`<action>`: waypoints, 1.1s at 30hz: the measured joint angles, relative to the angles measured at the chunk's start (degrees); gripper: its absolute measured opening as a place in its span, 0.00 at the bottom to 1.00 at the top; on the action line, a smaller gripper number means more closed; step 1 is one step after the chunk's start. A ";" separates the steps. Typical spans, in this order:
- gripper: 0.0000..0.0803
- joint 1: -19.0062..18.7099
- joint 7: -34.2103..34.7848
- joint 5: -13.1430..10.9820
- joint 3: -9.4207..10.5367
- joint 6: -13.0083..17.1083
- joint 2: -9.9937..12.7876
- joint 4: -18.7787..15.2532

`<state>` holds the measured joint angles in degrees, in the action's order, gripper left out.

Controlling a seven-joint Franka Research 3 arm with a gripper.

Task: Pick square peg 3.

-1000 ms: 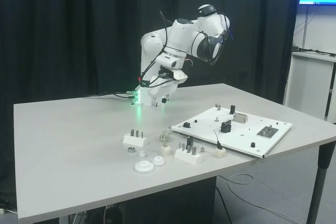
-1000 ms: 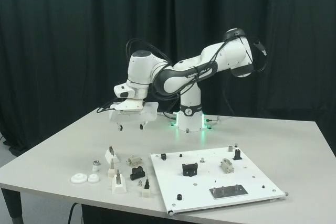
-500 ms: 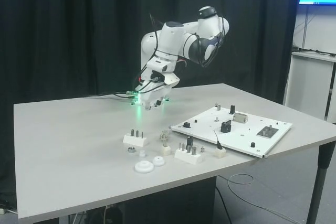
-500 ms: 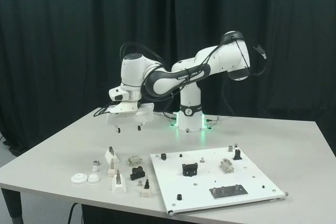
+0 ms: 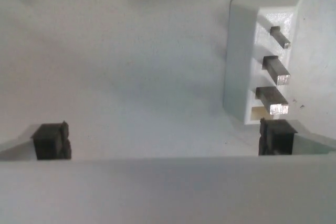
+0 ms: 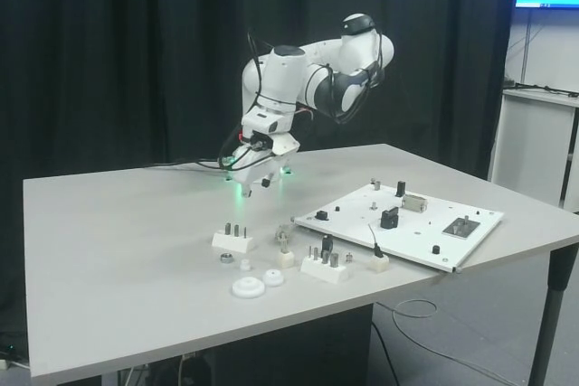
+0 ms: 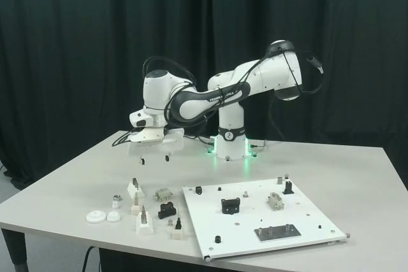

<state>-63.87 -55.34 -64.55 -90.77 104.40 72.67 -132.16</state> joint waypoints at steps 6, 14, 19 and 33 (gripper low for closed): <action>1.00 0.80 -0.44 -0.79 0.55 0.21 0.36 -0.02; 1.00 2.15 -1.89 -1.84 1.86 2.04 0.48 -0.02; 1.00 3.09 -3.46 -2.58 2.47 2.66 0.73 0.01; 1.00 5.55 -4.37 -2.96 4.10 4.34 1.10 1.29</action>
<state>-58.32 -59.72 -67.51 -86.67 108.74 73.78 -130.86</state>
